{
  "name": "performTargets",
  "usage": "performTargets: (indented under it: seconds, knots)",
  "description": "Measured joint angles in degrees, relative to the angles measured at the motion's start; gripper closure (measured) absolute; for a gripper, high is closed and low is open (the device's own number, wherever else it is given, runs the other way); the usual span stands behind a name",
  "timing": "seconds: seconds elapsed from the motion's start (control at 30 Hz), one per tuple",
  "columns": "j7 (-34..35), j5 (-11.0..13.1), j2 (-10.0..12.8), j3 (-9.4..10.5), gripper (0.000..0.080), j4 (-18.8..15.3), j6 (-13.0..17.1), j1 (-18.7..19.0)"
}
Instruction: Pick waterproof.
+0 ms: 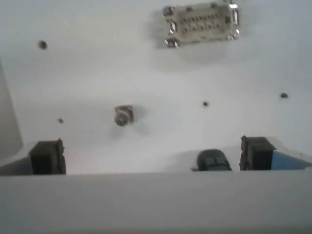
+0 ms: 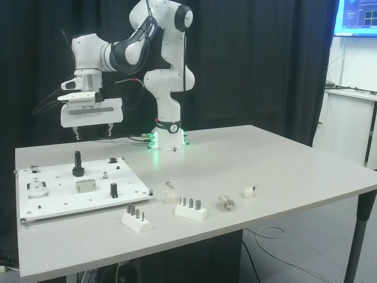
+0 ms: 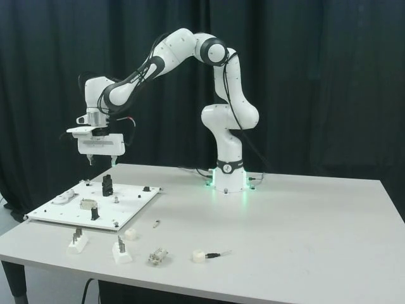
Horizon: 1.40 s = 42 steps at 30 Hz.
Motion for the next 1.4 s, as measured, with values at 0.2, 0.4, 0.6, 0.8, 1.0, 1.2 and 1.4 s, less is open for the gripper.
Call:
performTargets:
  seconds: [0.2,0.4,0.6,0.8,1.0,1.2,1.4]
  knots:
    - [4.0,-0.1,-0.31,0.1,0.0003,0.99,-1.12,2.5]
    - [8.99,-0.1,-0.37,0.2,0.0003,1.8,-1.76,5.71]
    - [14.53,-0.1,-0.37,0.26,0.0003,2.16,-1.8,9.32]
    - [19.69,-0.1,-0.37,0.29,0.0003,2.2,-1.8,13.37]
    - [24.63,-0.12,-0.37,0.35,0.0003,2.2,-1.78,17.63]
    - [28.91,-0.54,-0.25,0.41,0.0003,2.2,-1.32,21.57]
    - [32.41,-1.49,0.27,0.67,0.0003,2.2,0.07,24.83]
